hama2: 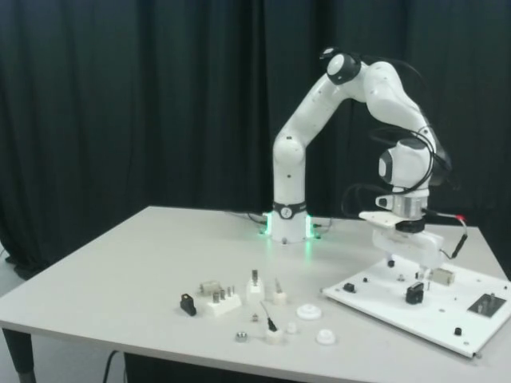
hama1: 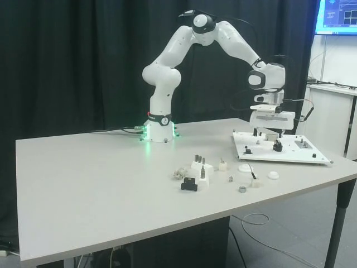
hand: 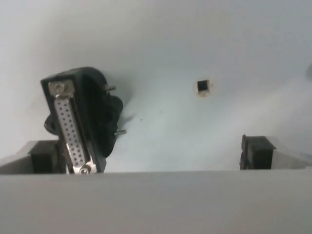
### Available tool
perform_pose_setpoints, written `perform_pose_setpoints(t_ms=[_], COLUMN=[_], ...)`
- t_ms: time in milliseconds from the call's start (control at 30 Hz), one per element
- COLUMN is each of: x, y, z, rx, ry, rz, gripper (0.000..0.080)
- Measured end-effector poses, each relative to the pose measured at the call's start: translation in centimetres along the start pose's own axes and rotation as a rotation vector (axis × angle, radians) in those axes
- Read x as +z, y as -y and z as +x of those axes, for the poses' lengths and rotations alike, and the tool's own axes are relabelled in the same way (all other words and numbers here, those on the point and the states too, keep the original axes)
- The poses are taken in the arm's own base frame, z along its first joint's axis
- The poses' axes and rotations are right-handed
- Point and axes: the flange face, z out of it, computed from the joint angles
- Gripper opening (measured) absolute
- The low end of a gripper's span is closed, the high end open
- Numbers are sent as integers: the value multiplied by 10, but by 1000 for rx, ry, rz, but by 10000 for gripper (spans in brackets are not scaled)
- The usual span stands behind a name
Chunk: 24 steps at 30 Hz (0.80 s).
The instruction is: Pick BNC.
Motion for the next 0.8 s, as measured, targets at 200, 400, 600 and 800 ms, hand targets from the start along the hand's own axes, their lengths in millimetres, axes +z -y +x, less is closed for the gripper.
perform_pose_setpoints(t_ms=[200,400,600,800], x=[0,-1,-1,-1], y=[1,1,2,2], z=[8,13,16,19], rx=[4,15,23,17], ry=[15,30,37,44], rz=[-9,-16,-20,-24], gripper=[800,800,800,800])
